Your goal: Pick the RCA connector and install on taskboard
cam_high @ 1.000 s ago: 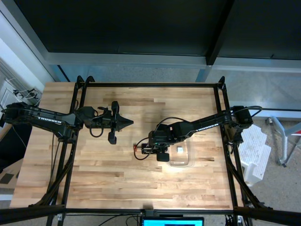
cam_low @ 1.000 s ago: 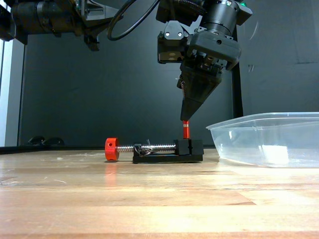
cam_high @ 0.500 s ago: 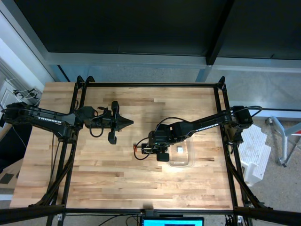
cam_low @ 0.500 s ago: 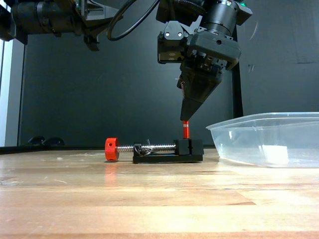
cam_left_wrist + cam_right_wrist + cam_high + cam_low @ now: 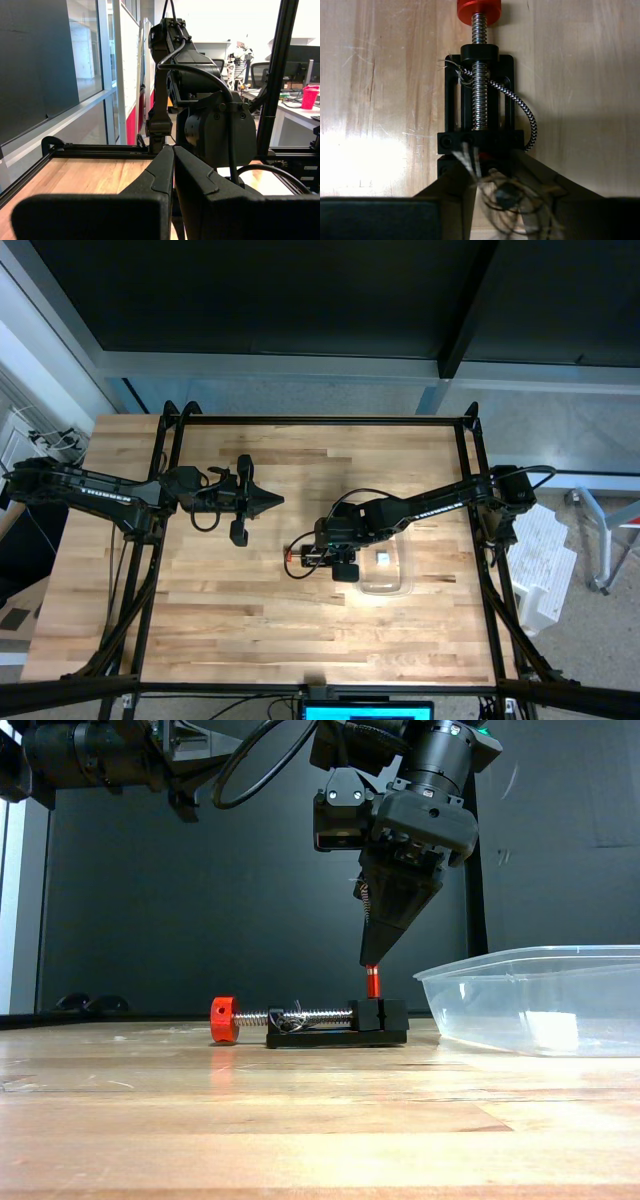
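Only the right wrist has shifted a touch - the right gripper (image 5: 374, 960), fingers pinching the upright RCA connector (image 5: 372, 982), holds it straight above the taskboard (image 5: 336, 1024) on the bench (image 5: 300, 1120), lower end at the block - while the left gripper (image 5: 276, 500), fingers pressed together, hangs well apart.

White lettering on left arm (image 5: 95, 494) link, looks like TROSSEN. Similar print on right arm (image 5: 440, 505), unreadable.
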`<state>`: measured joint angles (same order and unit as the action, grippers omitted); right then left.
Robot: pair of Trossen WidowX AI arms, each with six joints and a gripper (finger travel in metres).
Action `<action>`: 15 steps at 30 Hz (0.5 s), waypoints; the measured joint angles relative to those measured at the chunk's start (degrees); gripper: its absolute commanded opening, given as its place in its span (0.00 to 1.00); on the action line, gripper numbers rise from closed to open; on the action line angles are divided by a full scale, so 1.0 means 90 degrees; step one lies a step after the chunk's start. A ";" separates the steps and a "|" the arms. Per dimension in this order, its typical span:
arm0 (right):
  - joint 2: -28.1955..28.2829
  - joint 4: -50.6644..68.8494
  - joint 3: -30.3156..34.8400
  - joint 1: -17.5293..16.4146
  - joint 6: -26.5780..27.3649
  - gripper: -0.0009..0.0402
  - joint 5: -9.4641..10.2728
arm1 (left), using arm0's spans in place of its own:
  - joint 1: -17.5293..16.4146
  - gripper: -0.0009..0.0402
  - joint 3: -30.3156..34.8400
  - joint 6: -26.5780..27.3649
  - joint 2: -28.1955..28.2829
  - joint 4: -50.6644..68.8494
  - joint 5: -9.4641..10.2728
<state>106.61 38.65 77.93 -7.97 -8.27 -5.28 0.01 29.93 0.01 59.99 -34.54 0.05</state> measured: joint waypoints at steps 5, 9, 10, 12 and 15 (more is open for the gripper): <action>-0.0083 -0.0007 0.0002 0.0002 -0.0019 0.37 -0.0012 | 0.0000 0.02 0.0000 0.0000 0.0000 0.0000 -0.0002; -0.0240 0.0041 0.0015 0.0002 -0.0022 0.39 -0.0005 | 0.0000 0.02 0.0000 0.0000 0.0000 0.0000 0.0000; -0.0279 0.0085 0.0015 0.0000 -0.0022 0.40 -0.0002 | 0.0000 0.02 0.0002 0.0000 0.0000 0.0000 -0.0002; -0.0374 0.0146 0.0015 -0.0002 -0.0022 0.41 0.0010 | 0.0000 0.02 0.0002 0.0000 0.0000 0.0000 0.0000; -0.0539 0.0202 0.0017 -0.0010 -0.0022 0.41 0.0017 | 0.0000 0.02 0.0000 0.0000 0.0000 0.0002 -0.0002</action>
<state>101.75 40.47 78.08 -8.05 -8.47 -5.13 0.01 29.93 0.01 59.99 -34.52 0.03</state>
